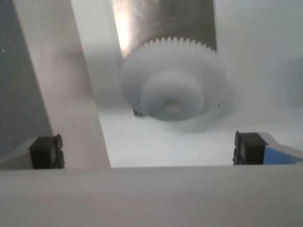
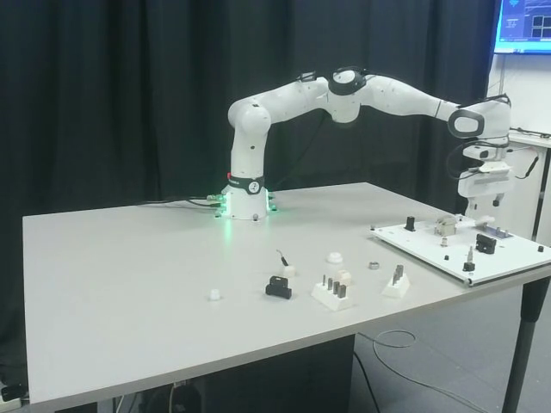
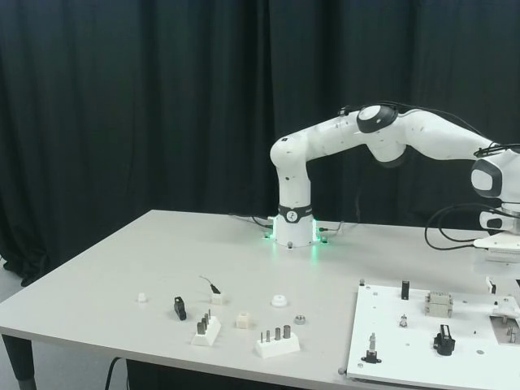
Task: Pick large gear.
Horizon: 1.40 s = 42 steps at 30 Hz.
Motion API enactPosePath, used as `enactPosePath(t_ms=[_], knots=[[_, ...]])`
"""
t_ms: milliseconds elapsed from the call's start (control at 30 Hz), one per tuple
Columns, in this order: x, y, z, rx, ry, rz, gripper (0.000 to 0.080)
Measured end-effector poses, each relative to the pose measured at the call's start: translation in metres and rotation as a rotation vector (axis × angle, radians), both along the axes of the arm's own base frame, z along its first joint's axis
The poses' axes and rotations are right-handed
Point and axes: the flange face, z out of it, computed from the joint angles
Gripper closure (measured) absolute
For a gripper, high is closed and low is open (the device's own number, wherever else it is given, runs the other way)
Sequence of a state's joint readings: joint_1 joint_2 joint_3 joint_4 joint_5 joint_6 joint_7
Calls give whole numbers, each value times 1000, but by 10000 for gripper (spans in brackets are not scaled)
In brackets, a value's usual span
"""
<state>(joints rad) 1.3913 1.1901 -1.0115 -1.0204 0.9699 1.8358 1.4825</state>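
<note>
White large gear (image 1: 173,82), fine teeth around rim, raised round hub, hand (image 1: 147,150) spread wide, empty

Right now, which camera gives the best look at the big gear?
The wrist view: the gear fills the frame, its teeth and hub plain, between the open claw fingertips. In both room views I cannot pick it out; only the white board under the claw shows.

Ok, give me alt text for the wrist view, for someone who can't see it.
A white large gear with fine teeth and a raised hub fills the centre, sitting on a grey shaft over a white board. The gripper is open, its two black fingertips spread wide on either side, not touching the gear.
</note>
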Motion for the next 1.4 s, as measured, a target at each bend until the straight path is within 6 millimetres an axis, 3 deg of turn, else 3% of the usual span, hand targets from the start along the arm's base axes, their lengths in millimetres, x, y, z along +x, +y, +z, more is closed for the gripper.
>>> enactPosePath(t_ms=[533,1067,1400], knots=[[-12,15,-7,11,-50,2,3],[-43,41,-19,-32,-139,24,3],[-52,46,-23,-94,-200,34,3]])
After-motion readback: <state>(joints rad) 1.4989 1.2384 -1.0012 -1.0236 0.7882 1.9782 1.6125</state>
